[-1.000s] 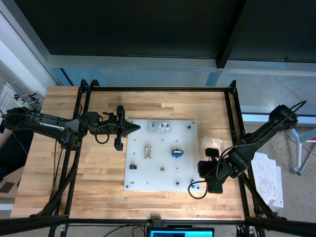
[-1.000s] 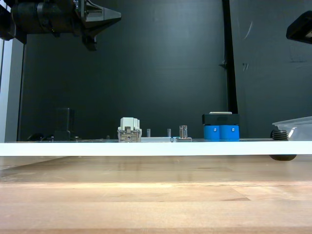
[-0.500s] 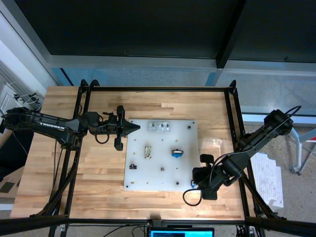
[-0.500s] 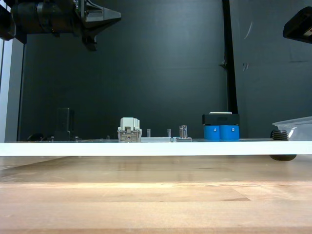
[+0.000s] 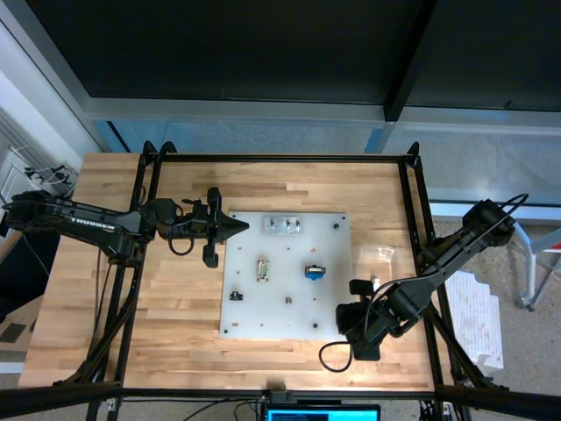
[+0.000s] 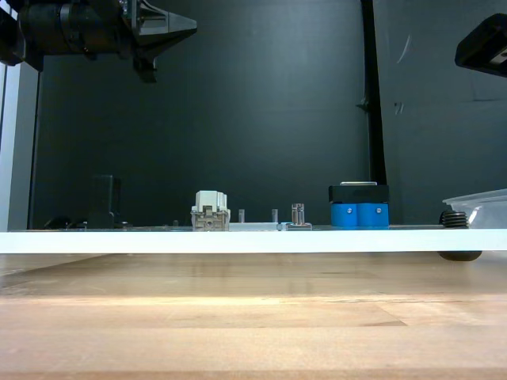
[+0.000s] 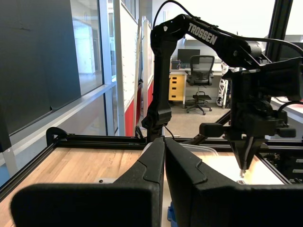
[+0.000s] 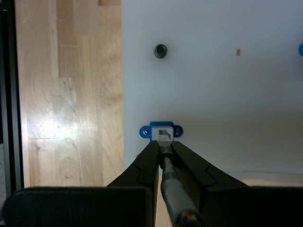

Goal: Pick the RJ45 connector and install on taskboard

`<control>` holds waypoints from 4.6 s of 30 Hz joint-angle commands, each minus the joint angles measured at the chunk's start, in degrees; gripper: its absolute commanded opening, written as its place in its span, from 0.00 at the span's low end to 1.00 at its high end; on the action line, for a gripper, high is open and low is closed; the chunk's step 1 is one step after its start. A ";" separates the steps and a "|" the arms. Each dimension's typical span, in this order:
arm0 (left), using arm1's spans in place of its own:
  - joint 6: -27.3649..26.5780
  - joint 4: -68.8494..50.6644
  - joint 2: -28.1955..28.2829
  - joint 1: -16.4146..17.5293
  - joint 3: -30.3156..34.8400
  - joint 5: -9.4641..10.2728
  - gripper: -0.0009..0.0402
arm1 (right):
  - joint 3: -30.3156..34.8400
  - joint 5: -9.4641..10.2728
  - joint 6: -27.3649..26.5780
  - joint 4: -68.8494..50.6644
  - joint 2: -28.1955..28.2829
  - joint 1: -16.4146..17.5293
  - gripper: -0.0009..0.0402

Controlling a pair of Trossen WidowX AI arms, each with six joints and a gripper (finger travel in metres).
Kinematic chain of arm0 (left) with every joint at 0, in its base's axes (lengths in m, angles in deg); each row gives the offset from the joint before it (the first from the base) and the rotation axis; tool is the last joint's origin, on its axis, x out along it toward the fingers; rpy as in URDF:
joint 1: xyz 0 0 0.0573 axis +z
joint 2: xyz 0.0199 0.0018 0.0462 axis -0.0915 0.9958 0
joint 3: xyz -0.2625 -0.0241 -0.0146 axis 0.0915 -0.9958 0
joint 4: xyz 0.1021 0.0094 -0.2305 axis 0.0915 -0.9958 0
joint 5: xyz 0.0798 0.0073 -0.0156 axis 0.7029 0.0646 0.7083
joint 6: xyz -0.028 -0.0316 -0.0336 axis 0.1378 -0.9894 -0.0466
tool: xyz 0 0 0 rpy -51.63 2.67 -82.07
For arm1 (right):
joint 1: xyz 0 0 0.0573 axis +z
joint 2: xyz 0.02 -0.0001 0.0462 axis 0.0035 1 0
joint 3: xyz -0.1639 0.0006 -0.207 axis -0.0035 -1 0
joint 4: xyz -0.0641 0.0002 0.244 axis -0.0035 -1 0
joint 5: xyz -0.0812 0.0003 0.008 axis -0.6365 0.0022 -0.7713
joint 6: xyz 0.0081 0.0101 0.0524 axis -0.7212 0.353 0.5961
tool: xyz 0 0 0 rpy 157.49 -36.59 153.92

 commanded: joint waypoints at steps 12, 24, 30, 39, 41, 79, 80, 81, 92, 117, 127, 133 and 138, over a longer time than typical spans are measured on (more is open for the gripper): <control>0.00 0.00 0.02 0.02 0.00 0.00 0.02 | -0.04 0.04 -1.03 -0.07 1.16 -0.24 0.02; 0.00 0.00 0.02 0.00 0.00 0.00 0.02 | -0.07 0.13 -1.77 0.39 1.60 -0.37 0.02; 0.02 0.00 0.02 0.02 0.00 0.00 0.02 | -0.17 0.11 -1.99 0.35 1.60 -0.42 0.02; 0.00 0.00 0.02 0.00 0.00 0.00 0.02 | -0.39 -0.22 -2.45 0.42 1.62 -0.46 0.02; 0.00 0.00 0.02 0.02 0.00 0.00 0.02 | -0.39 -0.17 -2.45 0.44 1.62 -0.46 0.02; 0.02 0.00 0.02 0.02 0.00 0.00 0.02 | -1.88 0.20 -2.49 2.43 1.62 -0.48 0.02; 0.00 0.00 0.02 0.00 0.00 0.00 0.02 | -2.03 0.20 -2.49 2.78 1.62 -0.48 0.02; 0.00 0.00 0.00 0.00 0.00 0.00 0.02 | -2.23 0.20 -2.49 3.10 1.62 -0.48 0.02; 0.00 0.00 0.02 0.00 0.00 0.00 0.02 | -3.87 0.22 -2.47 4.63 1.62 -0.48 0.02; 0.02 0.00 0.02 0.00 0.00 0.00 0.02 | -4.13 0.35 -1.99 5.60 1.60 -0.33 0.02; 0.00 0.00 0.02 0.02 0.00 0.00 0.02 | -4.13 0.24 -1.95 5.95 1.46 -0.33 0.25; 0.00 0.00 0.02 0.00 0.00 0.00 0.02 | -4.11 0.17 -1.97 5.99 0.26 -0.35 0.38; 0.00 0.00 0.00 0.02 0.00 0.00 0.02 | -4.11 0.22 -1.92 5.90 -1.92 -0.33 0.46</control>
